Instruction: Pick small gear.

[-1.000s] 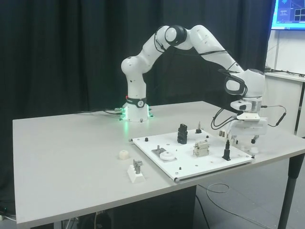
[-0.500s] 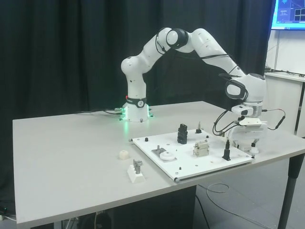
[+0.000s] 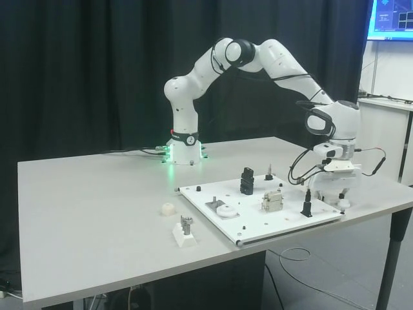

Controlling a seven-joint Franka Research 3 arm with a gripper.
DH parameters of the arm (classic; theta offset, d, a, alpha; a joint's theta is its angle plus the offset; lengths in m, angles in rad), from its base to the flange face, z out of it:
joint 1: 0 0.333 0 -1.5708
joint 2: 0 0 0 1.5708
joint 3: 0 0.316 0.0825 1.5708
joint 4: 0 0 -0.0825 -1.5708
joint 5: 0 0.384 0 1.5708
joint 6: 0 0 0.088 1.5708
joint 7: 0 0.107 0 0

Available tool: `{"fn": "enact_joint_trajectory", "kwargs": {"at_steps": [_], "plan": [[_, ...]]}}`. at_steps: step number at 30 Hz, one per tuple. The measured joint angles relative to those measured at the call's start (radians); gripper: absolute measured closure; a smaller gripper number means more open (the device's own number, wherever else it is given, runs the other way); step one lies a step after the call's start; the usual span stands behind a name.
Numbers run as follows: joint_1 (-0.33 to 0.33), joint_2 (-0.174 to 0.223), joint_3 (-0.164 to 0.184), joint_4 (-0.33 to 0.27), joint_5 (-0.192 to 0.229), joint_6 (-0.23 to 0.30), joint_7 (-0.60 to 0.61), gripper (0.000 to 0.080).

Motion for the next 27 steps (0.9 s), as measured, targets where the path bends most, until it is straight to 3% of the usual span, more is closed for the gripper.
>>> {"fn": "enact_joint_trajectory", "kwargs": {"at_steps": [1,2,7,8,14,15,17,18,22,23,27], "plan": [[0.0,0.0,0.0,0.0,0.0,-0.001,-0.004,0.0003],[0.0,0.0,0.0,0.0,0.0,-0.002,-0.006,0.0116],[-0.001,0.0,0.0,0.0,0.0,-0.007,-0.009,0.0116],[-0.001,0.0,0.0,0.0,0.0,-0.007,-0.01,0.0278],[-0.003,0.002,-0.003,0.0,-0.002,-0.01,-0.023,0.0278],[-0.004,0.002,-0.004,0.0,-0.003,-0.011,-0.026,0.0442],[-0.004,0.002,-0.005,0.002,-0.004,-0.013,-0.029,0.0442],[-0.005,0.002,-0.006,0.003,-0.005,-0.016,-0.032,0.06],[-0.007,0.003,-0.006,0.005,-0.005,-0.02,-0.043,0.06],[-0.007,0.003,-0.006,0.005,-0.005,-0.02,-0.044,0.0663],[-0.009,0.003,-0.006,0.006,-0.005,-0.02,-0.047,0.0663]]}}
